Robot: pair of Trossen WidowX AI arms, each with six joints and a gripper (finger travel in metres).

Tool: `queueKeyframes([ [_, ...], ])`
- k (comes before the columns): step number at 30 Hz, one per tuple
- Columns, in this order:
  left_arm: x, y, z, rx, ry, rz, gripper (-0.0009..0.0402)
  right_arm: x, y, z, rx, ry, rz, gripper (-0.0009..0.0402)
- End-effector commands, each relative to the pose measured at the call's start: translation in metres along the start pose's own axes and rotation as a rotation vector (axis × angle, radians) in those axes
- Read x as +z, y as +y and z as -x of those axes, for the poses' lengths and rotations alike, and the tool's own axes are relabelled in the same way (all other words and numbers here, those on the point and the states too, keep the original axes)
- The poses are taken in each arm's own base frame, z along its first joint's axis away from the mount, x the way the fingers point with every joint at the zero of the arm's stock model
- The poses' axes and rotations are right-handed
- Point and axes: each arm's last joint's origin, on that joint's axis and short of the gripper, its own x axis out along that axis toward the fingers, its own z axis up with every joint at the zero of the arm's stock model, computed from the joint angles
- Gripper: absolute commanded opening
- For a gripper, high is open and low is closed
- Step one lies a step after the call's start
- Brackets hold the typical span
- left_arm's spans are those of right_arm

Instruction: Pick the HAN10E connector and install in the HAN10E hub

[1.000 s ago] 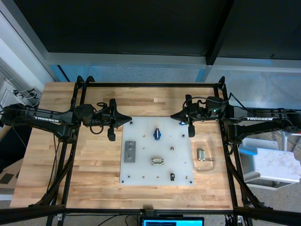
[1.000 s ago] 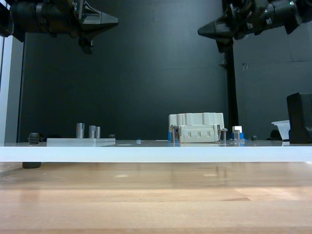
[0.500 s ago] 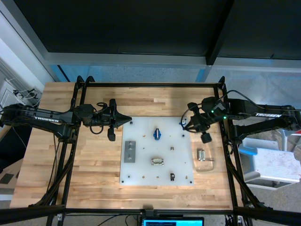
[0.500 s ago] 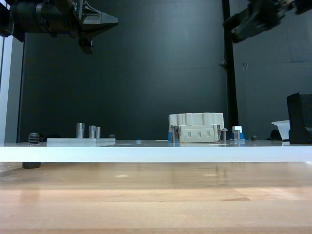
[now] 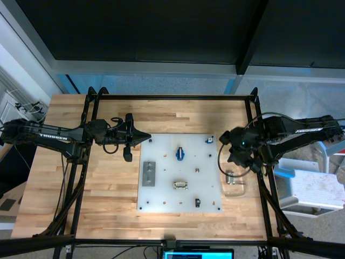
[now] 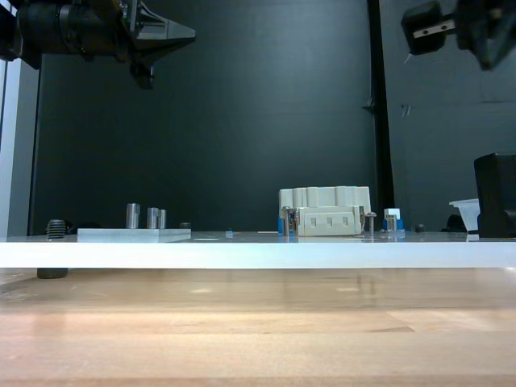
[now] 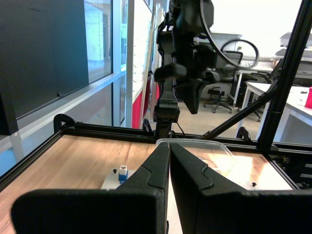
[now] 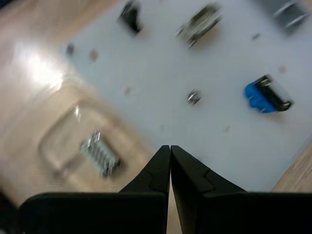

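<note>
We see the left gripper (image 7: 169, 146) up high over the left edge of the white board (image 5: 167, 167), its fingers pressed together with nothing between them. On the other side, the right gripper (image 8: 170, 147) hangs in the air by the board's right edge, pointing down, fingers closed tip to tip and holding nothing. Just below and near it we spot the plug (image 5: 230, 176), lying in a clear tray (image 5: 241, 192) on the desk (image 5: 91, 183) just beside the board, untouched. The socket (image 5: 180, 185) sits on the board toward its near edge, well apart from the plug, with a blue fitting (image 5: 180, 153) behind it and a grey plate (image 5: 149, 174) off to its left
</note>
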Motion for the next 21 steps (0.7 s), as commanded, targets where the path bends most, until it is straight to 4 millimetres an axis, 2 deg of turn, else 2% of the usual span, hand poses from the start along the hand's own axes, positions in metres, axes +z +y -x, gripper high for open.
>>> queueKeyframes([
  [1, 0.0, 0.0, 0.0, 0.0, 0.0, 0.0, 0.0, 0.002, 0.009, -0.007, 0.041, 0.101, 0.111, 0.0],
  [7, 0.0, 0.0, 0.0, 0.0, 0.0, 0.0, 0.0, 0.01, 0.018, -0.019, 0.12, 0.181, 0.188, 0.0],
  [14, 0.0, 0.0, 0.0, 0.0, 0.0, 0.0, 0.0, 0.016, 0.026, -0.036, 0.133, 0.264, 0.338, 0.0004],
  [17, 0.0, 0.0, 0.0, 0.0, 0.0, 0.0, 0.0, 0.014, 0.029, -0.042, 0.155, 0.271, 0.405, 0.0024],
  [21, 0.0, 0.0, 0.0, 0.0, 0.0, 0.0, 0.0, 0.014, 0.035, -0.049, 0.17, 0.266, 0.472, 0.0073],
])
